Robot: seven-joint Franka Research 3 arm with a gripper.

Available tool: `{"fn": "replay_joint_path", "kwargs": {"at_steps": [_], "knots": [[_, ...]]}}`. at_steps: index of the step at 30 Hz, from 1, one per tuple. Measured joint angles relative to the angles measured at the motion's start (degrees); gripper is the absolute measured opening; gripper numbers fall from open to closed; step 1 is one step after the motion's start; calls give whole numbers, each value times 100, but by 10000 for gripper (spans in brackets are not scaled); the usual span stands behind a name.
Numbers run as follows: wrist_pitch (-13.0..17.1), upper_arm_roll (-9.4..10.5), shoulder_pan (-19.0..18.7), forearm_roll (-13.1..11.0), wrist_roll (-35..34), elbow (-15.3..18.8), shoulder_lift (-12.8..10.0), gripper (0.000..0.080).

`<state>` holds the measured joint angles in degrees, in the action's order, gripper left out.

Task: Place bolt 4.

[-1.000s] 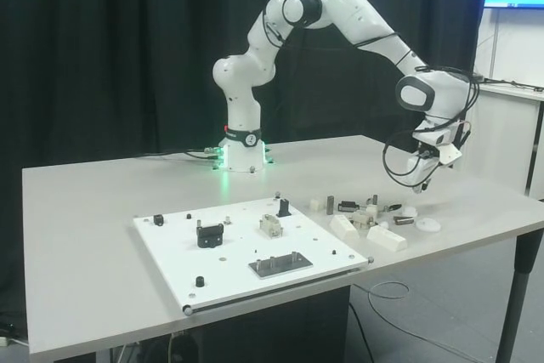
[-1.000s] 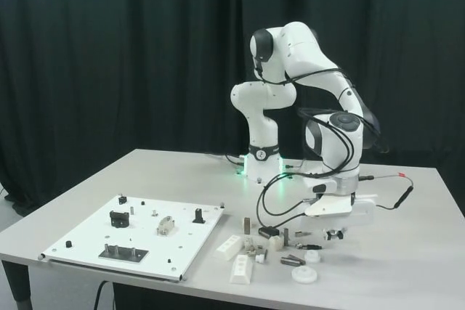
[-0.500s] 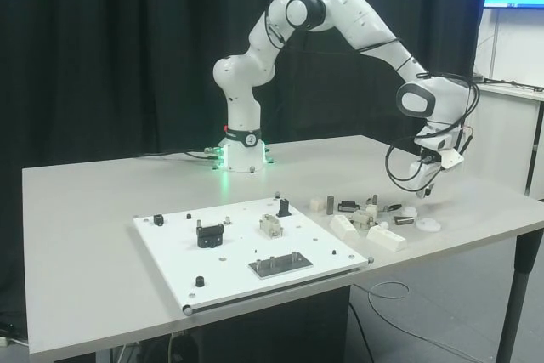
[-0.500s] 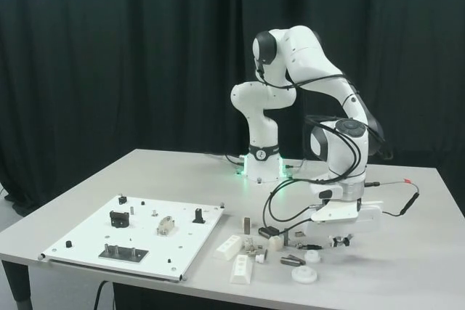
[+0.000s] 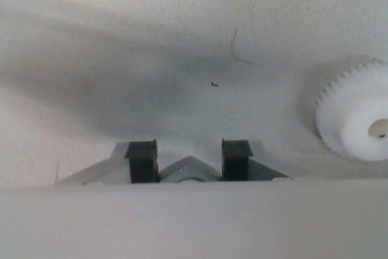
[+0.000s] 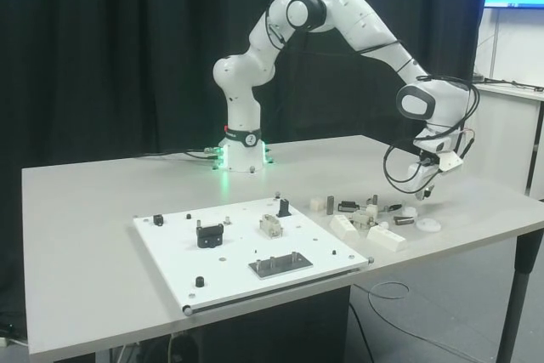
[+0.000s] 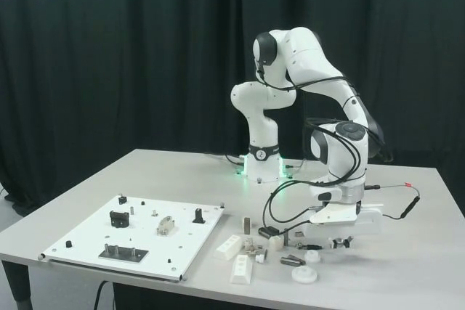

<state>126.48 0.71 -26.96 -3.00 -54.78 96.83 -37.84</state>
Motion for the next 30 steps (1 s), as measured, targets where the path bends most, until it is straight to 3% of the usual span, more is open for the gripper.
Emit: {"fn": "replay_joint_path", "kwargs": {"at_steps": [6, 7, 12, 13, 21, 22, 30], "knots": [[-1, -9, -4, 11, 109, 0, -11, 224], [-1, -12, -6, 12, 139, 0, -13, 490], [-2, -41, -26, 12, 245, 0, -17, 490], [-3, -50, -34, 12, 248, 0, -17, 739], [-3, -92, -66, 12, 248, -6, -16, 739], [-3, -100, -68, 12, 247, -10, -15, 797], [-10, -192, -81, 12, 113, -76, 16, 797]]}}
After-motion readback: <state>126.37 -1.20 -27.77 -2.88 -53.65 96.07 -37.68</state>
